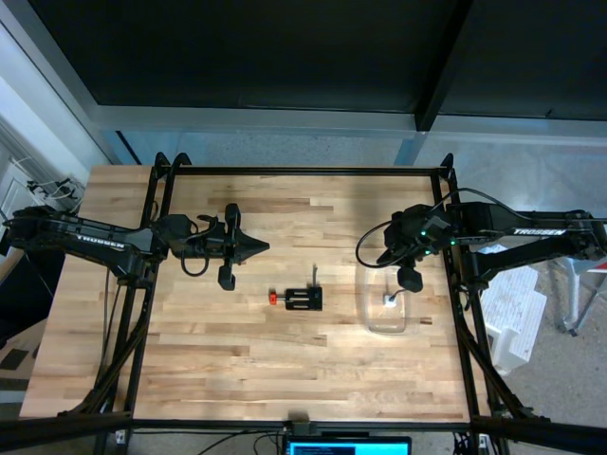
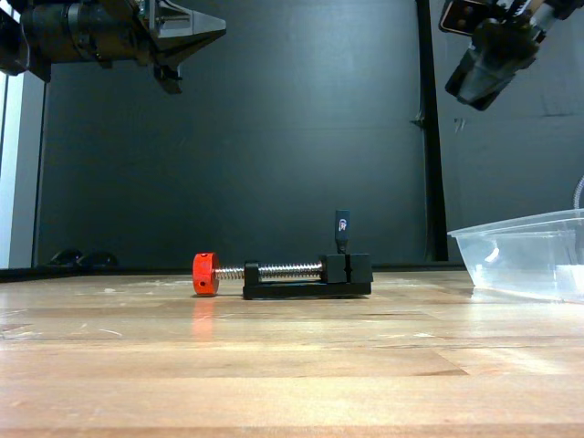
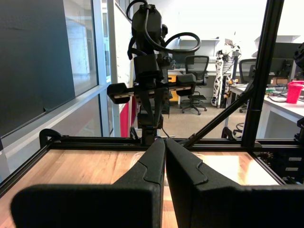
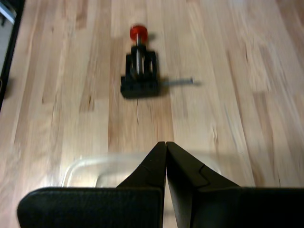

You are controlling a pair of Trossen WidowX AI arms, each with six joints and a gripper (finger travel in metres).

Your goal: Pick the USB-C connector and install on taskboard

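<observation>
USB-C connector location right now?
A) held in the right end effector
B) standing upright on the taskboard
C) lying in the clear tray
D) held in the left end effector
B: the USB-C connector stands upright on the taskboard. The right end effector hangs shut and empty above the clear tray, and the left end effector hovers shut and empty up to the board's left.

"TROSSEN" is printed on the left arm (image 1: pixel 95 241) and right arm (image 1: pixel 537 230).
</observation>
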